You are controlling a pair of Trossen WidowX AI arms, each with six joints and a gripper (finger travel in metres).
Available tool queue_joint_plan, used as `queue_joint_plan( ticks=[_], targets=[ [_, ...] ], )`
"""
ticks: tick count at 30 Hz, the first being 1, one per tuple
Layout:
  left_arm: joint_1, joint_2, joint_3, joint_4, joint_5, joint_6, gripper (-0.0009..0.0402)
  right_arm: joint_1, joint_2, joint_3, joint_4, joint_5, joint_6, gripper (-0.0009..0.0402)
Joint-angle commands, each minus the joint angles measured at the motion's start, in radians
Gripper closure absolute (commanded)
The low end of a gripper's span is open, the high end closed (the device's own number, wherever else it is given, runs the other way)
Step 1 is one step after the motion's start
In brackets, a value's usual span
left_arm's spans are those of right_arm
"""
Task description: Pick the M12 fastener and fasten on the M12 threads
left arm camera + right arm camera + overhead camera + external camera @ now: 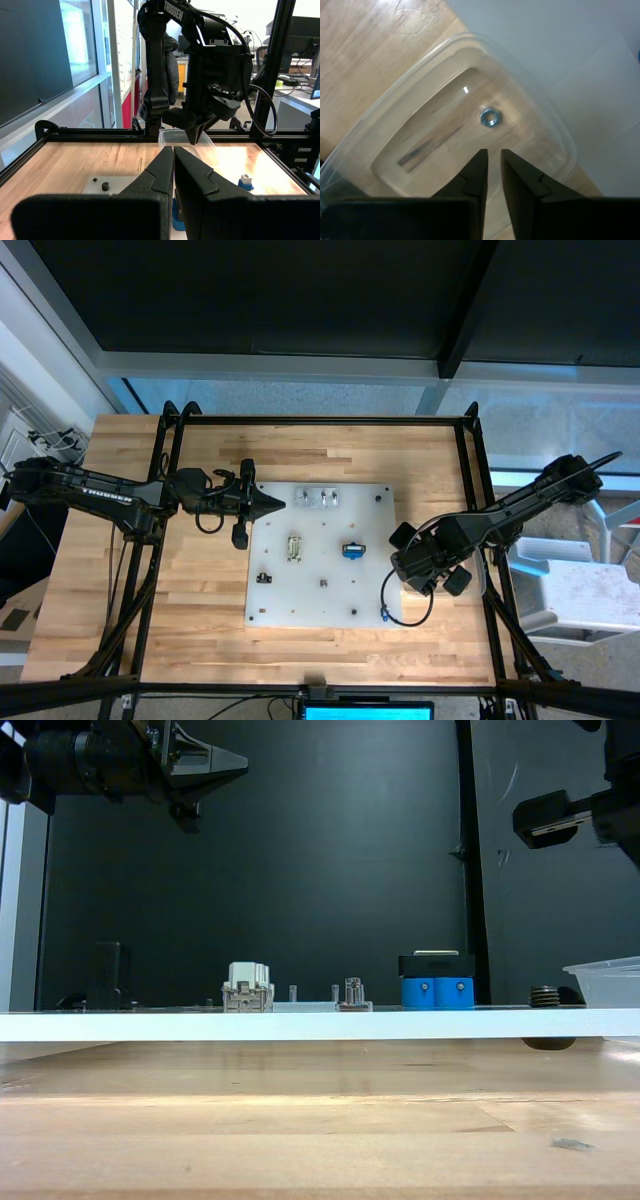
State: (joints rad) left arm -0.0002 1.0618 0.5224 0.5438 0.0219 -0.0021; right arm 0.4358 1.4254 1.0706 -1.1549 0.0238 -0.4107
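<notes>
The M12 fastener (490,117), a small silver nut, lies flat on the floor of a clear plastic tray (410,95). My right gripper (494,151) hangs above the tray and points down at it, its tips a little short of the nut. Its fingers stand open by a narrow gap with nothing between them. From above, the right gripper (420,575) hovers just off the board's right edge. The black ribbed stud (544,996) stands bare near the board's near right edge (357,612). My left gripper (280,505) is shut and empty, held high over the board's far left edge.
On the white board (300,600) stand a blue connector (352,550), a grey connector (295,548) and a silver post (353,992). The clear tray (610,980) sits right of the board. A black frame rail (300,420) runs round the wooden table.
</notes>
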Motion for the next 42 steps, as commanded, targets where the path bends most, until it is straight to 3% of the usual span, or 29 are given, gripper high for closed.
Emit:
queue_joint_plan(
  ticks=[1, 10, 28, 42],
  targets=[
    [0.000, 0.000, 0.000, 0.000, 0.000, 0.000, 0.0393, 0.001, 0.013, -0.008, 0.023, 0.002, -0.014, 0.0312],
    [0.000, 0.000, 0.000, 0.000, 0.000, 0.000, 0.0393, 0.001, 0.029, -0.080, 0.116, 0.002, -0.045, 0.0257],
    [0.000, 0.000, 0.000, 0.000, 0.000, 0.000, 0.0393, 0.000, 0.054, -0.180, 0.248, 0.002, -0.078, 0.0227],
    [0.000, 0.000, 0.000, 0.000, 0.000, 0.000, 0.0393, -0.002, 0.069, -0.246, 0.333, 0.002, -0.079, 0.0229]
  ],
)
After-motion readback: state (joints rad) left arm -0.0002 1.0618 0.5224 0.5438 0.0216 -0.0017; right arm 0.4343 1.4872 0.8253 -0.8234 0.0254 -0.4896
